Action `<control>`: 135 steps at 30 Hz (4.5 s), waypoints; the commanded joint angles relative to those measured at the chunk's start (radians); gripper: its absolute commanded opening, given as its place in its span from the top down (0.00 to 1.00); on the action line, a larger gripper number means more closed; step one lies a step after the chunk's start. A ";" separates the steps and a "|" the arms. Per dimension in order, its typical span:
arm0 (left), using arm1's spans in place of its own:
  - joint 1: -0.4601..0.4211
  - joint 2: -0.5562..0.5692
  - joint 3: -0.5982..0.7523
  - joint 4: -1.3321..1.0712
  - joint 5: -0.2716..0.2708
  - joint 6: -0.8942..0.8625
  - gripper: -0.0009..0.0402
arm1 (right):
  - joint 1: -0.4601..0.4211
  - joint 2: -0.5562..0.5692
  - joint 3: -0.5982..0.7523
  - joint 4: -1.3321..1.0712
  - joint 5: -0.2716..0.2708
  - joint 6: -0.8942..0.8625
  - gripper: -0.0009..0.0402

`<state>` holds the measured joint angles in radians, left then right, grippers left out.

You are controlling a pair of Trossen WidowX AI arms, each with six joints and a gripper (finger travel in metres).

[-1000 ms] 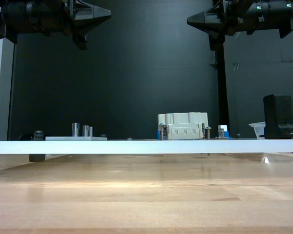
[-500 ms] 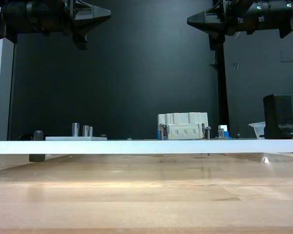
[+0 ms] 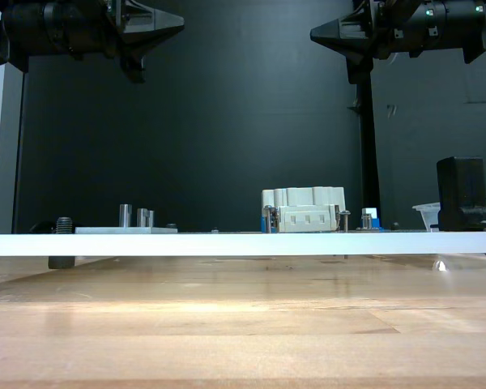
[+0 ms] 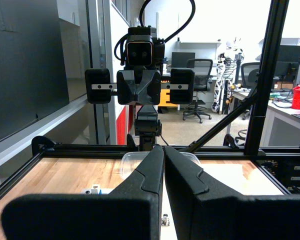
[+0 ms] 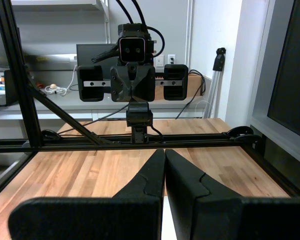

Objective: Pick the 16mm bar and install on taskboard

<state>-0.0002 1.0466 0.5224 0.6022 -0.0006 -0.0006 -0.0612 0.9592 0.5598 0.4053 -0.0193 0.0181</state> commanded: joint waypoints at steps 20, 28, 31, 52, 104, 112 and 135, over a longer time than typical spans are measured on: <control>0.000 0.000 0.000 0.000 0.000 0.000 0.98 | 0.002 0.000 0.000 -0.001 -0.009 0.000 0.98; 0.000 0.000 0.000 0.000 0.000 0.000 0.98 | 0.008 -0.003 0.011 -0.062 -0.011 0.007 0.98; 0.000 0.000 0.000 0.000 0.000 0.000 0.98 | 0.013 -0.003 0.035 -0.129 -0.011 0.002 0.98; 0.000 0.000 0.000 0.000 0.000 0.000 0.98 | 0.036 -0.002 0.339 -1.074 0.001 0.016 0.97; 0.000 0.000 0.000 0.000 0.000 0.000 0.98 | 0.309 0.052 0.257 -1.635 0.054 0.126 0.36; 0.000 0.000 0.000 0.000 0.000 0.000 0.98 | 0.327 0.077 0.248 -1.612 0.054 0.158 0.39; 0.000 0.000 0.000 0.000 0.000 0.000 0.98 | 0.363 0.104 0.114 -1.437 0.106 0.269 0.41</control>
<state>-0.0002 1.0466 0.5224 0.6018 -0.0006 -0.0002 0.3019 1.0634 0.6785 -1.0348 0.0715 0.2871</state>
